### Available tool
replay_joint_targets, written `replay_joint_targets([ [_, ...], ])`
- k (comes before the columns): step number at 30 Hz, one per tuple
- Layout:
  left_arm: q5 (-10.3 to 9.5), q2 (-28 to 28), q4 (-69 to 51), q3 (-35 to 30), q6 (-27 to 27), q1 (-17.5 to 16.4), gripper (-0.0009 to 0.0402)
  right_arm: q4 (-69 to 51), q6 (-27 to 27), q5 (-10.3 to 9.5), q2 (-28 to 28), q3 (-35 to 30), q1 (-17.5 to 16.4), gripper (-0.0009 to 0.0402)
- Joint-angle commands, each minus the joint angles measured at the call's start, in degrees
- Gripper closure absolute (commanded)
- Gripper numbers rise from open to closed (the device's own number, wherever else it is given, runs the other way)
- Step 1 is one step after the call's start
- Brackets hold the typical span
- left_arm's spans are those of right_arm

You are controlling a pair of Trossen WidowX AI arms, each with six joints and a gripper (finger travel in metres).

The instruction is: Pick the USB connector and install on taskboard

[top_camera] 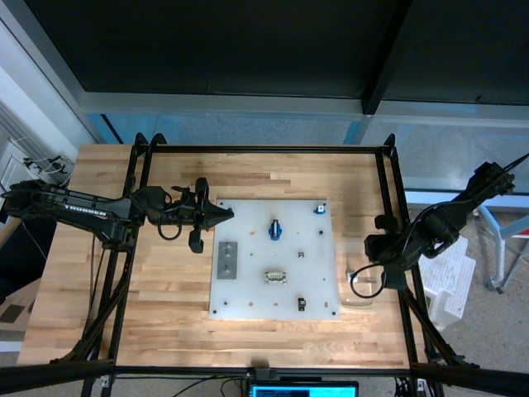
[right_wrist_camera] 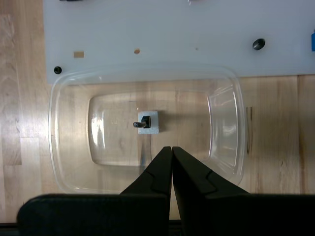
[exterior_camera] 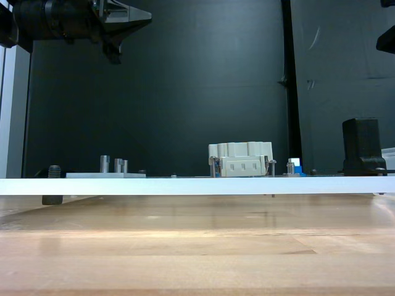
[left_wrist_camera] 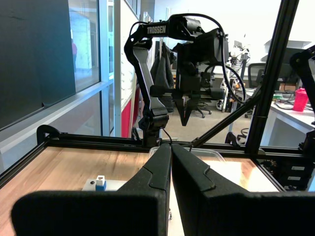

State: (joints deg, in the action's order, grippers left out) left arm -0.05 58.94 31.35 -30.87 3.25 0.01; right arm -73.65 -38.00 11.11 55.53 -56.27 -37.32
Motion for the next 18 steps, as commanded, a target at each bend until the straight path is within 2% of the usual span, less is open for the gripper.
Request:
replay_joint_targets([
  [1,0.02,0.0,0.0,0.0,0.0,0.0,0.0393,0.1,-1.3,-0.02,0.9,0.0,-1.0,0.0393],
  [8,0.0,0.0,0.0,0.0,0.0,0.0,0.0393,0.4,-5.1,0.52,1.9,0.3,-2.5,0.0385],
  [9,0.02,0.0,0.0,0.0,0.0,0.0,0.0393,0.4,-5.2,1.46,2.1,0.5,-2.6,0.0379],
  [12,0.0,0.0,0.0,0.0,0.0,0.0,0.0393,1.5,-5.5,2.89,2.5,1.3,-3.3,0.035],
  [18,0.0,0.0,0.0,0.0,0.0,0.0,0.0393,4.5,-6.2,2.82,2.9,4.7,-3.6,0.027],
])
